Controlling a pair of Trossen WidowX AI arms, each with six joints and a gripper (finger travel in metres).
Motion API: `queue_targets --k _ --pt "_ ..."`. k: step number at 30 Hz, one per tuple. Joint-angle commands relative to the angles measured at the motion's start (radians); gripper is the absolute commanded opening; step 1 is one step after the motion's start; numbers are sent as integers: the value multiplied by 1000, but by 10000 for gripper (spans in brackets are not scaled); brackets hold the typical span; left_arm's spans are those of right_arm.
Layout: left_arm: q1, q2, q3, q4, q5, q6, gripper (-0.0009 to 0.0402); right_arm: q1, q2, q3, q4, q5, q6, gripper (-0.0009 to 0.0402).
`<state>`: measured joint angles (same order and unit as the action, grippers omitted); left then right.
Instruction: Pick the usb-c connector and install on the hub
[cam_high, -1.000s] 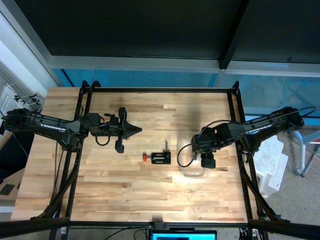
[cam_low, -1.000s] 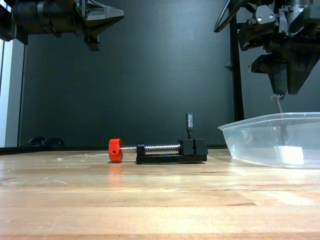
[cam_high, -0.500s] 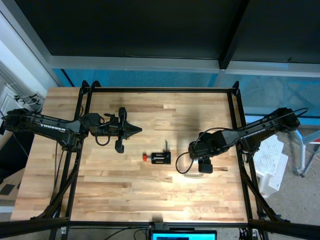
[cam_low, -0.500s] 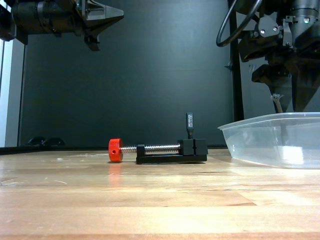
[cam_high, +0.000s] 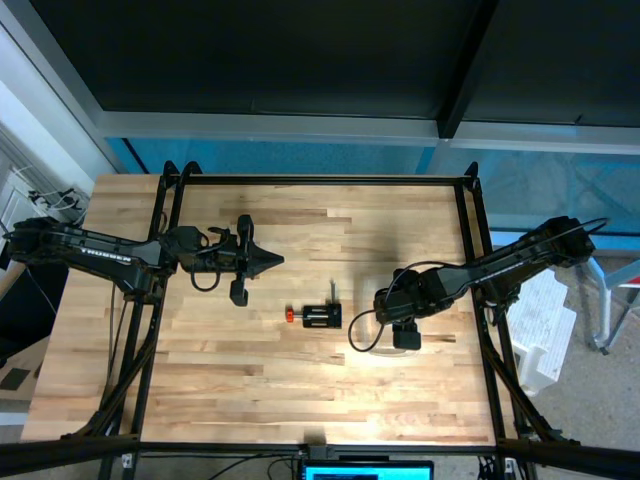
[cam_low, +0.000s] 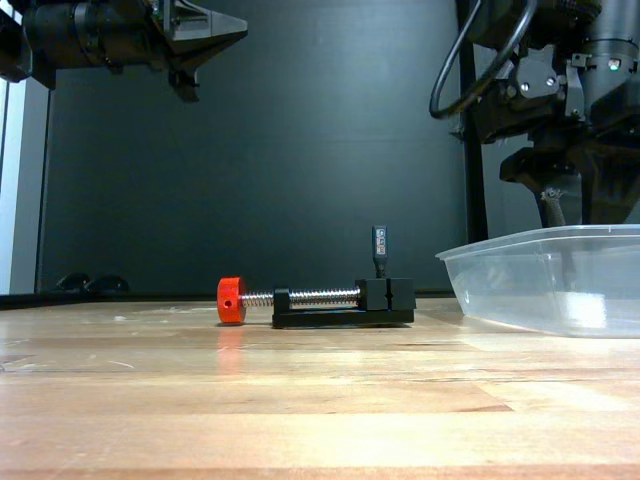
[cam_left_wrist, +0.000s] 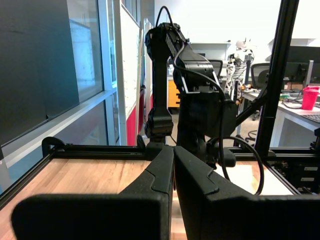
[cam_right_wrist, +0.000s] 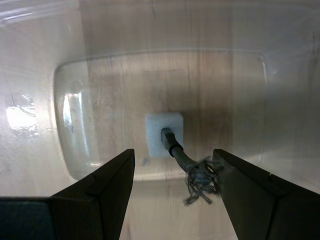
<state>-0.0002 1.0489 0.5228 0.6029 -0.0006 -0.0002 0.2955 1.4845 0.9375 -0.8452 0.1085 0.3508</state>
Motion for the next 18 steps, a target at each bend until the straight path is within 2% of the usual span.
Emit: queue_targets --k 1,18 --pt "0 0 0 0 0 0 0 0 14 -2 18 4 0 216" --pt "0 0 0 0 0 0 0 0 55 -32 74 4 0 216"
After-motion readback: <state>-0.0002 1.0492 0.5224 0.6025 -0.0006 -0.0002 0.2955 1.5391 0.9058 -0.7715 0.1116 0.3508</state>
